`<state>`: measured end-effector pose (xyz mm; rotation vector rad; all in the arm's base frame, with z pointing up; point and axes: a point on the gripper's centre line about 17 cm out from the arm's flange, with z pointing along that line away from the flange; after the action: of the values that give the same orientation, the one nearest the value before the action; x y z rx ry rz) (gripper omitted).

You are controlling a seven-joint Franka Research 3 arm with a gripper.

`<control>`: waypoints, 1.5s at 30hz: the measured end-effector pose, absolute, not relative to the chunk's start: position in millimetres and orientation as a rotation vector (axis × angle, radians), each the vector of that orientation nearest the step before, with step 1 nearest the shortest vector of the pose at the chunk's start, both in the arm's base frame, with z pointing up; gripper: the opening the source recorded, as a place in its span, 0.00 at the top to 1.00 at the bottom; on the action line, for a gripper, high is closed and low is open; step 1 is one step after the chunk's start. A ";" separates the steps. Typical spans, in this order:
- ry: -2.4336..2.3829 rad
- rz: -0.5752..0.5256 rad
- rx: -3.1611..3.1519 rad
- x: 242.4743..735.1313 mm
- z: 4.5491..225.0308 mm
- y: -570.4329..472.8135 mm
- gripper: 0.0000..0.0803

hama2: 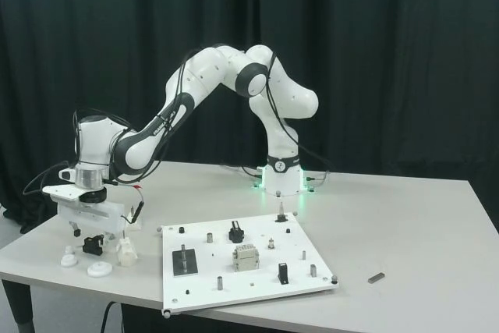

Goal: Pick D-SUB.

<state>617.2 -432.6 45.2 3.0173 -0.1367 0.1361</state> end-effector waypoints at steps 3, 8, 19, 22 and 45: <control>-0.147 0.140 3.026 616.6 39.9 -432.6 0.00; -0.174 0.150 3.042 615.5 32.1 -433.5 0.00; -0.206 0.157 3.052 613.5 24.1 -436.7 0.00; -0.203 0.159 3.052 614.2 24.8 -436.9 0.00; -0.150 0.157 3.075 623.2 39.1 -434.4 0.53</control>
<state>623.2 -434.4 39.1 3.0754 -0.1497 0.1573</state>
